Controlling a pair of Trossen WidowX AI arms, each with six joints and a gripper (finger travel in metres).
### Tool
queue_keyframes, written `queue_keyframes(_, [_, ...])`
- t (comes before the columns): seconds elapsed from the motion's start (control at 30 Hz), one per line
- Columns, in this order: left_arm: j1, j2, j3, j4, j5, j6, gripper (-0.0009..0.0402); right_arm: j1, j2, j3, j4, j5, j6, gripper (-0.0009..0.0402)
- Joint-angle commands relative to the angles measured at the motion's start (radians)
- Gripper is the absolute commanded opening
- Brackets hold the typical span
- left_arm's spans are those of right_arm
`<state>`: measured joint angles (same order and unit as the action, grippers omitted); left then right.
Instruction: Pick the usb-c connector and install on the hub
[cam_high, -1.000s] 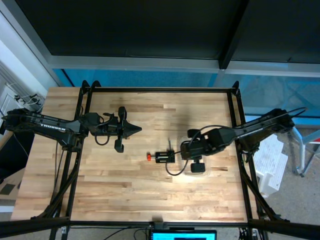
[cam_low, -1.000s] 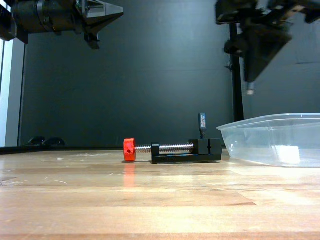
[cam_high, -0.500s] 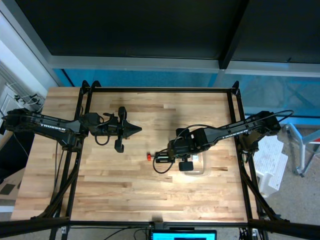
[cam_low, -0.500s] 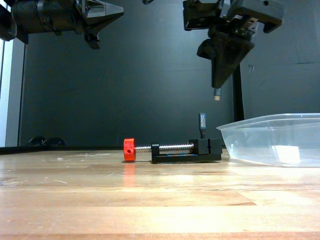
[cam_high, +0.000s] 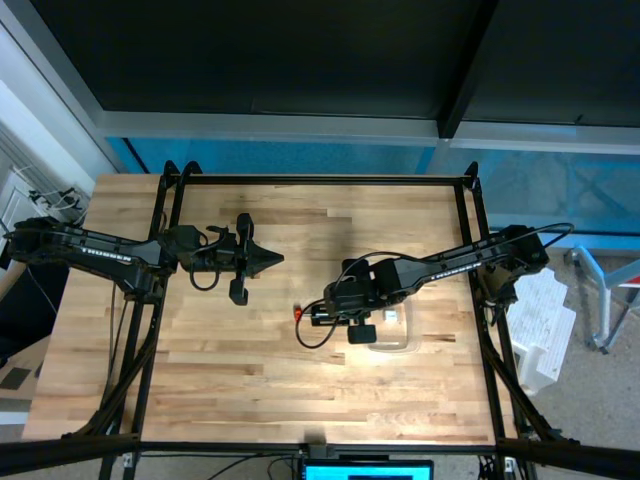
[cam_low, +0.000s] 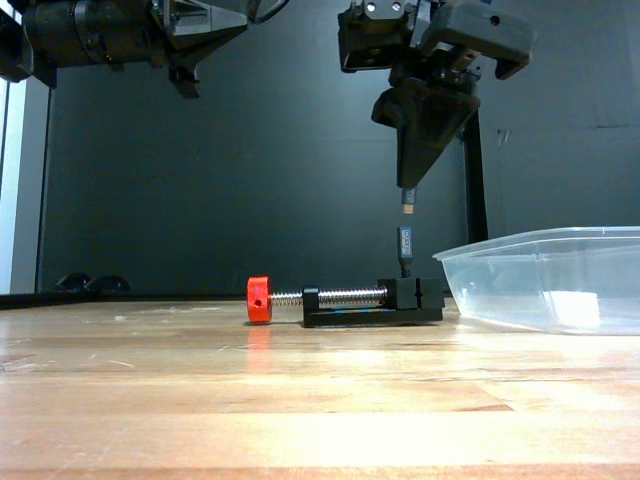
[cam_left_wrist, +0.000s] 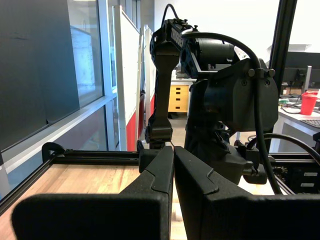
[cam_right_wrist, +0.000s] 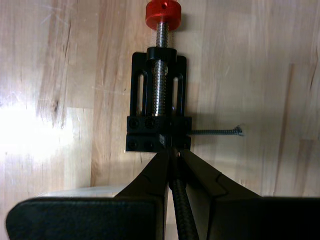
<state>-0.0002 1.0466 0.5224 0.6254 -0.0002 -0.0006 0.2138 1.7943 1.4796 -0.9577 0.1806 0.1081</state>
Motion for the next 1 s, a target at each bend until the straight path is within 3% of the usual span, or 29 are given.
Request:
queue_keyframes(0.03, [0.000, 0.000, 0.000, 0.000, 0.000, 0.000, 0.0000, -0.003, 0.013, 0.001, 0.008, 0.002, 0.007, 0.0000])
queue_keyframes(1.0, [0.000, 0.000, 0.000, 0.000, 0.000, 0.000, 0.0000, -0.005, 0.031, -0.010, 0.018, -0.001, 0.019, 0.0000])
